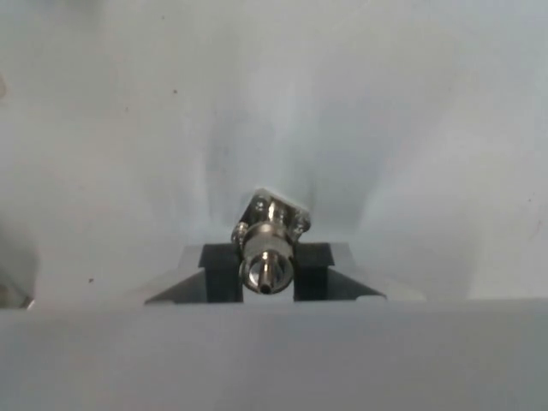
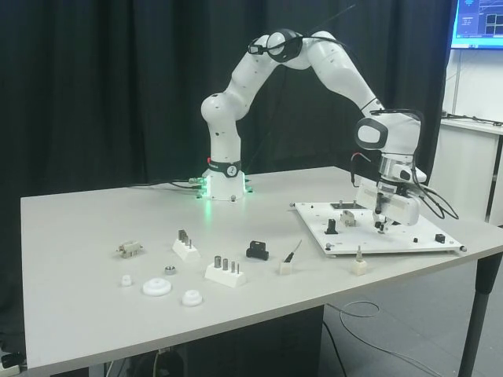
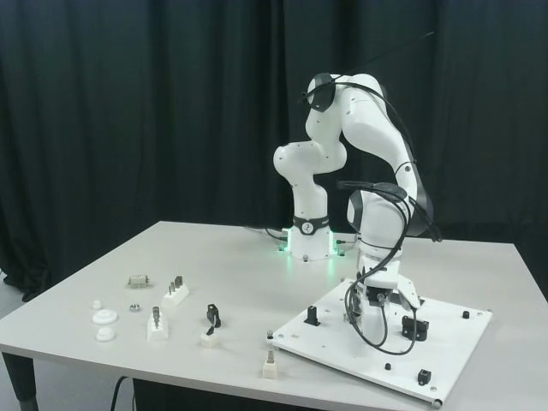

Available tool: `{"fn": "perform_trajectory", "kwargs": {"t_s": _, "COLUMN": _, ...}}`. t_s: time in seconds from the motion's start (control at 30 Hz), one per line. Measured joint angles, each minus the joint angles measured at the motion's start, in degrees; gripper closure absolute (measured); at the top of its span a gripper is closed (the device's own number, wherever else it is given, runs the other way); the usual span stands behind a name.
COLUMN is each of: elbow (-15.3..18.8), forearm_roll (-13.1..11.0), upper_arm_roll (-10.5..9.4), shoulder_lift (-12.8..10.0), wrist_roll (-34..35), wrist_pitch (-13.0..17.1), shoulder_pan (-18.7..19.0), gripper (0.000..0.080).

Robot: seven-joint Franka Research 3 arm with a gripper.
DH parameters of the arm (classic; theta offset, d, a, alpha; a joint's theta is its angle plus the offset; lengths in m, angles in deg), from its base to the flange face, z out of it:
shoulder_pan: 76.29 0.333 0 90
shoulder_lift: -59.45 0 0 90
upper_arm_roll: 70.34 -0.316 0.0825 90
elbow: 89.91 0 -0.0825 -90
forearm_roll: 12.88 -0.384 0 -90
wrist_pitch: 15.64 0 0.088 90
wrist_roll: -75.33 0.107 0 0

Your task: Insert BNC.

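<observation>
1. Nearest the wrist camera we see the BNC (image 1: 267,248), a metal connector with a square flange, pinched between the black pads of the hand (image 1: 266,276) and pointing down at the board.
2. The board (image 2: 409,239) is a white plate lying flat on the grey worktop (image 2: 94,228), and the hand (image 2: 385,210) hangs just above its middle.
3. The arm (image 3: 377,145) arches up from its base (image 3: 310,242), which is bolted behind the board and shows a green glow at its foot.
4. On the board, beside the hand, we see a black bracket (image 3: 312,315), a black block (image 3: 414,327) and another small black piece (image 3: 423,377) near the front edge.
5. A white peg stand (image 3: 270,365) sits on the worktop just off the board's front corner.
6. Farther from the board lie a black clip (image 2: 257,250), two white blocks with grey pins (image 2: 225,272) (image 2: 185,247), a small metal connector (image 2: 130,250), a white gear (image 2: 157,287) and a white ring (image 2: 192,298).
7. A black curtain (image 3: 128,103) hangs behind the worktop.
</observation>
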Motion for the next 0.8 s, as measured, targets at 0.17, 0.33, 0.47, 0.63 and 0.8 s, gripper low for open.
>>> {"fn": "perform_trajectory", "kwargs": {"t_s": 0.17, "elbow": 0.00, "forearm_roll": 0.00, "upper_arm_roll": -0.21, "shoulder_lift": 0.00, "wrist_roll": -0.08, "wrist_pitch": 0.05, "shoulder_pan": -0.23, "gripper": 0.0678}}
{"fn": "perform_trajectory", "kwargs": {"t_s": 0.33, "elbow": 0.00, "forearm_roll": 0.00, "upper_arm_roll": -0.68, "shoulder_lift": 0.01, "wrist_roll": -0.23, "wrist_pitch": 0.15, "shoulder_pan": -0.69, "gripper": 0.0678}}
{"fn": "perform_trajectory", "kwargs": {"t_s": 0.47, "elbow": 0.00, "forearm_roll": 0.00, "upper_arm_roll": -0.97, "shoulder_lift": 0.02, "wrist_roll": -0.68, "wrist_pitch": 0.20, "shoulder_pan": -0.99, "gripper": 0.0678}}
{"fn": "perform_trajectory", "kwargs": {"t_s": 0.63, "elbow": 0.01, "forearm_roll": -0.75, "upper_arm_roll": -1.29, "shoulder_lift": 0.09, "wrist_roll": -0.38, "wrist_pitch": 0.17, "shoulder_pan": -1.50, "gripper": 0.0678}}
{"fn": "perform_trajectory", "kwargs": {"t_s": 0.8, "elbow": 0.02, "forearm_roll": -2.06, "upper_arm_roll": -1.30, "shoulder_lift": 0.11, "wrist_roll": 1.03, "wrist_pitch": 0.04, "shoulder_pan": -1.82, "gripper": 0.0678}}
